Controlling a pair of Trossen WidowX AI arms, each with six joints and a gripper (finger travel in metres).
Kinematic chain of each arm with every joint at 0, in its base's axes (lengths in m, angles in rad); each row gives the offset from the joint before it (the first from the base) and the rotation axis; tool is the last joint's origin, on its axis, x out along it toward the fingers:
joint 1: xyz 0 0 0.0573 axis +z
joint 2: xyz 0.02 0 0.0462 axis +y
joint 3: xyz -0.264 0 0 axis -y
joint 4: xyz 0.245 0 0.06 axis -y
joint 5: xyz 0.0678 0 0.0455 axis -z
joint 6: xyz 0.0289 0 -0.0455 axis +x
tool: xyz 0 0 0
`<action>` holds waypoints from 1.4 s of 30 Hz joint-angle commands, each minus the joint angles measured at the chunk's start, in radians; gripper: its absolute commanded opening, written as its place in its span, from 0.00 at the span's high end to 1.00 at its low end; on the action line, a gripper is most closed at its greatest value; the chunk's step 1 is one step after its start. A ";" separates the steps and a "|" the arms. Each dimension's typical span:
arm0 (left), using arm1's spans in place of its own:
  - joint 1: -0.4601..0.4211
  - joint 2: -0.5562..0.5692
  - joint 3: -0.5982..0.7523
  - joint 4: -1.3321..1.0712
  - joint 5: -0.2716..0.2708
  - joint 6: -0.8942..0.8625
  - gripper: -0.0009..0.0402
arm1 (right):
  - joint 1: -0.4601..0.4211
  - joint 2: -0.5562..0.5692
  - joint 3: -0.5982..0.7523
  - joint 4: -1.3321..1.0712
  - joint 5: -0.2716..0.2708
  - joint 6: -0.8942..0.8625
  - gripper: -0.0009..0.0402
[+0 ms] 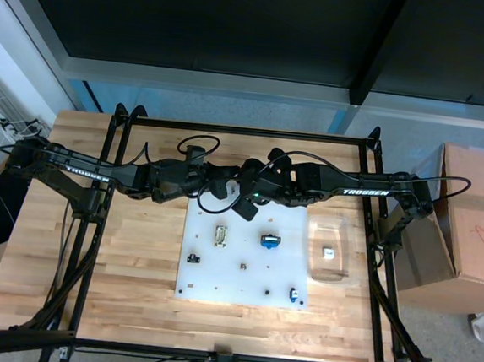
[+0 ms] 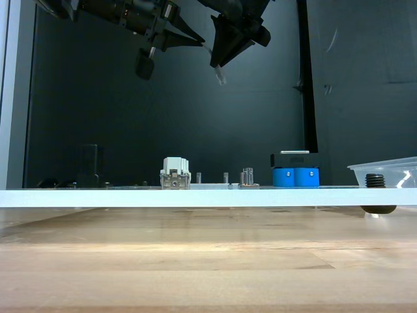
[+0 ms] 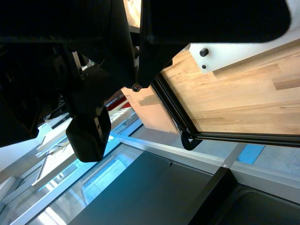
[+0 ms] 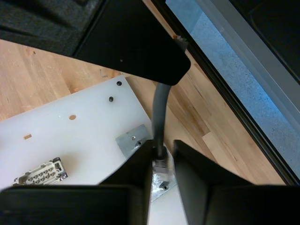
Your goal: Pick the RJ45 connector and install on the taskboard
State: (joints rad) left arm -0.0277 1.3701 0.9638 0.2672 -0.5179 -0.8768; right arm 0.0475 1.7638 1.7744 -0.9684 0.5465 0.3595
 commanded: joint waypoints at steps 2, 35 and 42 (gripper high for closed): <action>0.000 0.000 0.000 0.004 0.002 -0.001 0.98 | 0.000 0.000 0.000 -0.001 0.003 -0.001 0.98; 0.000 -0.003 -0.002 -0.084 0.332 0.402 0.61 | 0.159 -0.341 -0.456 0.259 -0.105 0.103 0.98; 0.000 -0.003 -0.002 -0.083 0.426 0.582 0.69 | 0.279 -0.452 -0.606 0.412 -0.103 0.106 0.98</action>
